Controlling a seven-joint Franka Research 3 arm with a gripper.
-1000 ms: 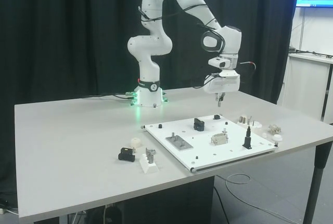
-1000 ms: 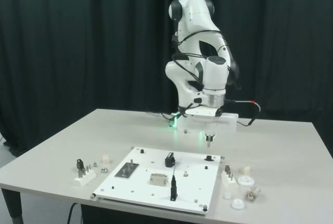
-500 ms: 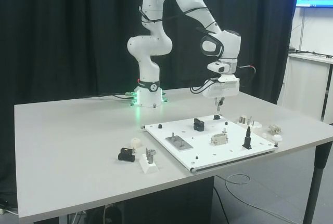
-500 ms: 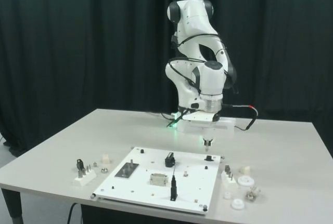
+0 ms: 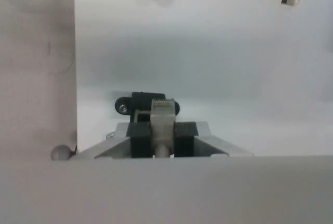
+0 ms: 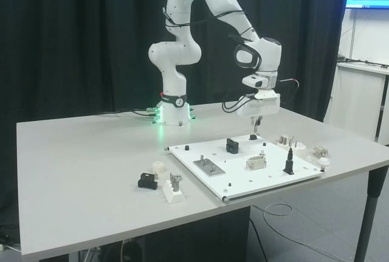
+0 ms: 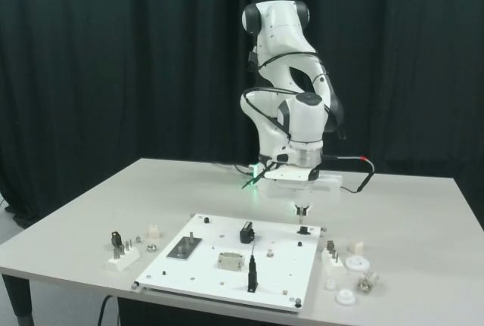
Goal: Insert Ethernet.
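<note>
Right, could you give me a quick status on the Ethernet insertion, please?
Pincer shut on Ethernet plug. Plug hangs just above black socket at white board's far corner, not yet seated. Nothing visible in the way.

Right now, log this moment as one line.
gripper: shut on Ethernet plug | position: above black socket | white board: plug not inserted

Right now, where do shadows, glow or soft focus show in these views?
Wrist view: the end effector holds the Ethernet plug fairly crisp, while the foreground is soft and a broad grey shadow falls over the white board. First room view: green glow at the arm's base, with black curtains behind. Second room view: even light.
</note>
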